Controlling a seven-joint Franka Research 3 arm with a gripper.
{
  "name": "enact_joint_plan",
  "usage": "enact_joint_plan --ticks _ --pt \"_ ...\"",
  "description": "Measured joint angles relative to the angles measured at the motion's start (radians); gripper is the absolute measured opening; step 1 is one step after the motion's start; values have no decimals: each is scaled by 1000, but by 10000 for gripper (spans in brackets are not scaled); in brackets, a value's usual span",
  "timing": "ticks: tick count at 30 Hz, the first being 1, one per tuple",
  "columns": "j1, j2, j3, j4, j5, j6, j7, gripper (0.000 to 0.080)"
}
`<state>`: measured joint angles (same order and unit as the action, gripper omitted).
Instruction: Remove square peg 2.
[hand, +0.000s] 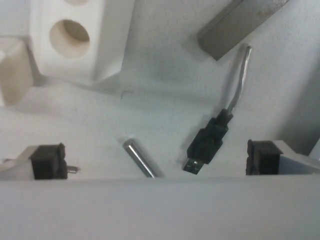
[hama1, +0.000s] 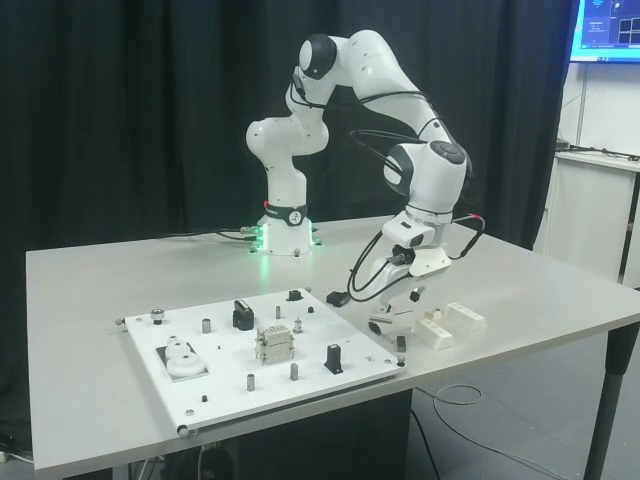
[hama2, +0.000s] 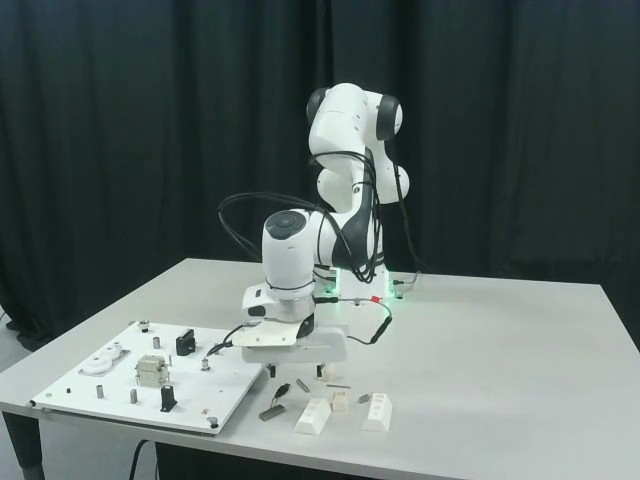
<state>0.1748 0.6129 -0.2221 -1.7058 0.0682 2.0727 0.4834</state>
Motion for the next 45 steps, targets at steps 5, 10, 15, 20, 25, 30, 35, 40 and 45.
enact_joint_plan --ticks 5,10,15,20,25,30,35,40,45 --pt "0 0 0 -4 0 7 -1 800" --pt "0 0 0 -11 0 20 -1 800" --pt "0 0 0 -15 0 25 -1 800" --pt "0 -1 0 -16 0 26 -1 800" --pt "0 -3 1 -16 0 27 -1 800" --pt "0 -5 2 -16 0 27 -1 800" --pt "0 -6 2 -16 0 27 -1 800" --pt "0 -7 2 -16 0 27 -1 800" --pt "0 -7 2 -16 0 27 -1 800"
